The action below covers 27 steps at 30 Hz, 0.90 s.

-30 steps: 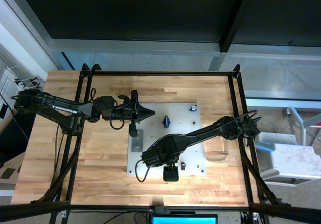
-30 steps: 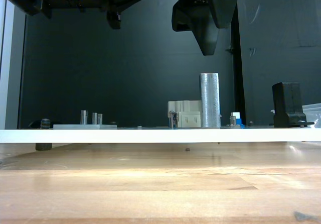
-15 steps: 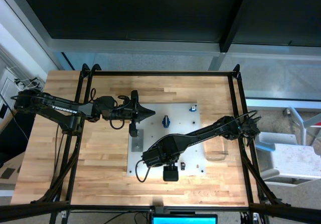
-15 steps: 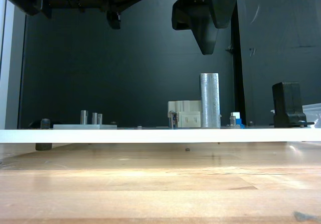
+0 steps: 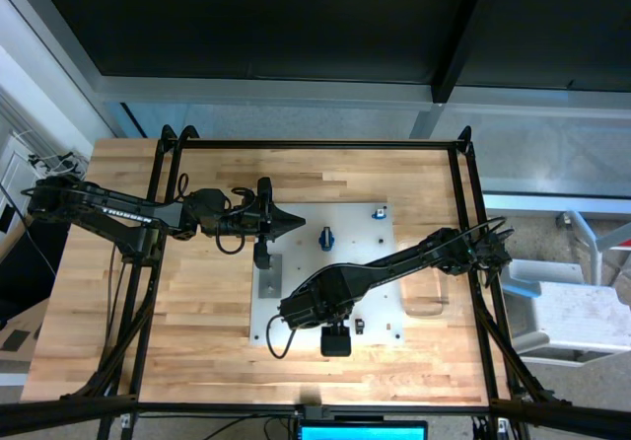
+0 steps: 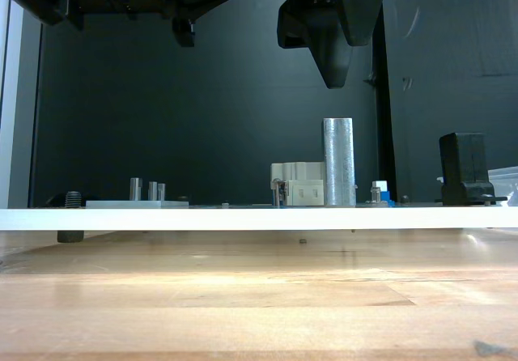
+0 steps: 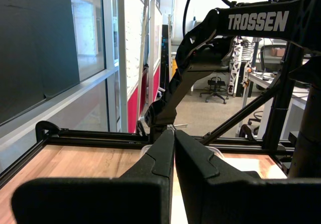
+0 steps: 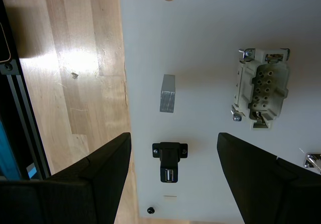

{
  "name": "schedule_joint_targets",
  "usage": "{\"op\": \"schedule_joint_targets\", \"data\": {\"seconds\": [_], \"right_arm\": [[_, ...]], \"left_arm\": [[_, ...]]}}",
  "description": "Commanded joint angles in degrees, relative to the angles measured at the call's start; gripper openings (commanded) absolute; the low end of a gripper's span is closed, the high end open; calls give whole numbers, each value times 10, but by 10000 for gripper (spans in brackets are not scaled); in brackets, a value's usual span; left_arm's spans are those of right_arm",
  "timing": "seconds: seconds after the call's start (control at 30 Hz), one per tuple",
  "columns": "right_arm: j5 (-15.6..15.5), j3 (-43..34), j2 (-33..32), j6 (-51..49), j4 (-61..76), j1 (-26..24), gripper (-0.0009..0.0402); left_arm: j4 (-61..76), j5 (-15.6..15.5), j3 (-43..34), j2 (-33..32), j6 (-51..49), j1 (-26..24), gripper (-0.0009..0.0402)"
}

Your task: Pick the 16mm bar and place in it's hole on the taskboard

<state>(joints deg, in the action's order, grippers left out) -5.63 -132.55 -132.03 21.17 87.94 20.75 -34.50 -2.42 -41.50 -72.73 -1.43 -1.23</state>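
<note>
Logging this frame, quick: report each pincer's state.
Left pincer: shut, empty, over the white task board's far-left corner.
Right pincer: open, empty, above the board, near the upright silver metal 16mm bar standing on it.

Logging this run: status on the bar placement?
Left gripper shut, high over board's far-left part. Right gripper open above the bar, clear of it. Bar upright on board, free; seating depth unclear. Connector beside it, apart.

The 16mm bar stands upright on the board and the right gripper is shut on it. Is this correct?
No. The right gripper is open, clear above the 16mm bar: see the low view. The bar does stand upright on the board. The left gripper is shut, over the board's left edge.
</note>
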Motion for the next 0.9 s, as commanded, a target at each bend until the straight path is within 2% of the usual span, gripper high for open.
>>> {"op": "schedule_joint_targets", "data": {"seconds": [0.03, 0.37, 0.9], "right_arm": [[1, 1, -1, 0, -9, 0, 240], [6, 79, -1, 22, -110, 1, 240], [16, 118, -1, 23, -137, 2, 240]], "left_arm": [[0, 0, 0, 0, 0, 0, 0], [0, 0, 0, 0, 0, 0, 0], [0, 0, 0, 0, 0, 0, 0]]}}
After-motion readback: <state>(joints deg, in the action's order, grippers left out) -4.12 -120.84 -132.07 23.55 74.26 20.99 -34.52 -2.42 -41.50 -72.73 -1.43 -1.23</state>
